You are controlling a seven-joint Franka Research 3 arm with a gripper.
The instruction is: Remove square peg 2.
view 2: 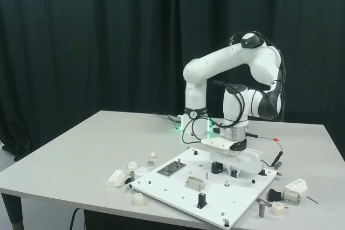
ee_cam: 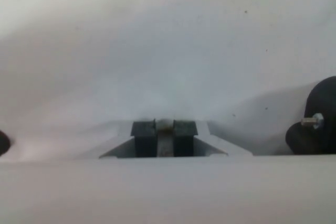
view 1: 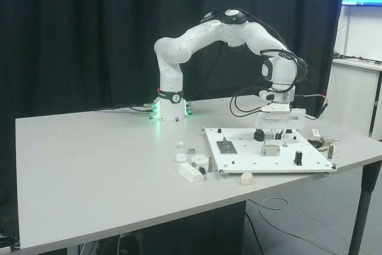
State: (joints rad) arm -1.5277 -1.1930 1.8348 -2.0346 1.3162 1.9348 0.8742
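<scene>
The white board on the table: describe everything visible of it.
The white board is a flat, square plate that looks like plastic, lying flat on the grey table near its front edge, in front of the arm's base. Small black and grey fixtures stand upright on it, and dark screws mark its rim. The end effector hangs low over its far side, fingers close together with a pale piece between them. Loose white parts lie on the table beside it.

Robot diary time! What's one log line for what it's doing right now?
arm: low over white board | gripper: nearly shut around a small grey peg | peg: not lifted yet | loose white parts: on table beside board
</scene>
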